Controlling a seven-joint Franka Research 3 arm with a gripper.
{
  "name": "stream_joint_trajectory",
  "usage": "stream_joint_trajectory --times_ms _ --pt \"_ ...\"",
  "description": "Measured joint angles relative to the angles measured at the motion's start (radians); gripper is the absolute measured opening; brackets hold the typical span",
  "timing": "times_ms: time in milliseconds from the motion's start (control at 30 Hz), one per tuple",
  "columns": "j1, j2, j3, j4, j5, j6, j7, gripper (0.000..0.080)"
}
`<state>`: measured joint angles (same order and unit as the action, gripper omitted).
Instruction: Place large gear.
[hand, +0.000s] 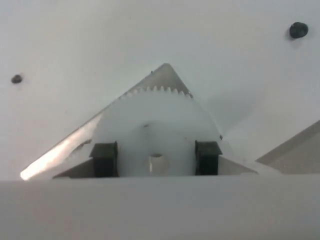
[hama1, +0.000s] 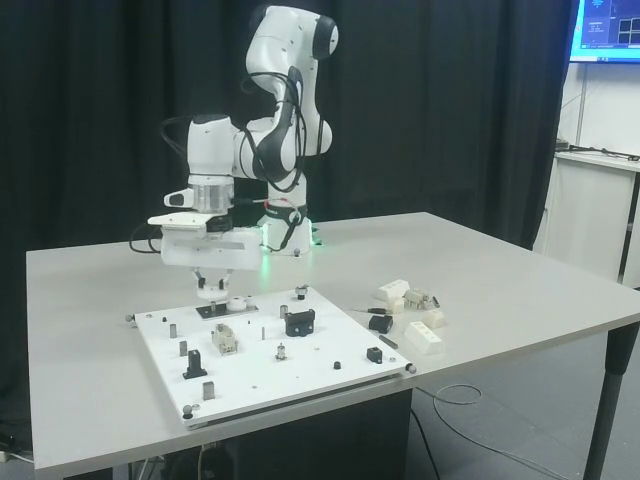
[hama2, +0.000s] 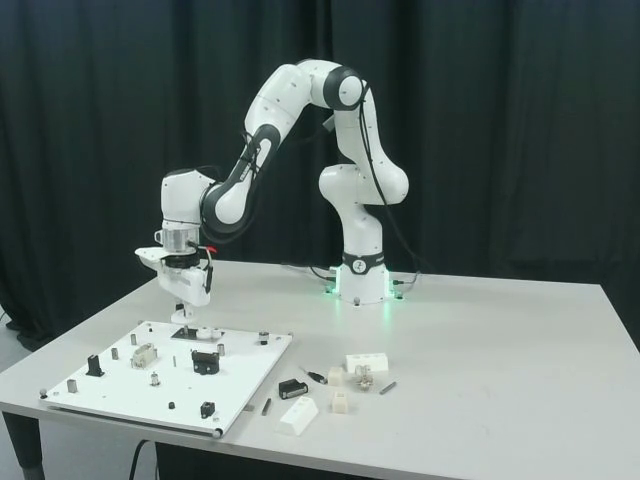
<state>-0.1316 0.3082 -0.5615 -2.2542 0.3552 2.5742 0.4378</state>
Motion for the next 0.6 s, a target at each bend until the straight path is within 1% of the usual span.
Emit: stream_joint_trajectory --times_ms 267,600 --pt "0.0 -0.017 -0.001 0.0 0.0 -0.016 -0.007 0.0329" --pt "0.0 -0.019 -0.003 0.0 0.0 -0.018 -0.013 0.0329"
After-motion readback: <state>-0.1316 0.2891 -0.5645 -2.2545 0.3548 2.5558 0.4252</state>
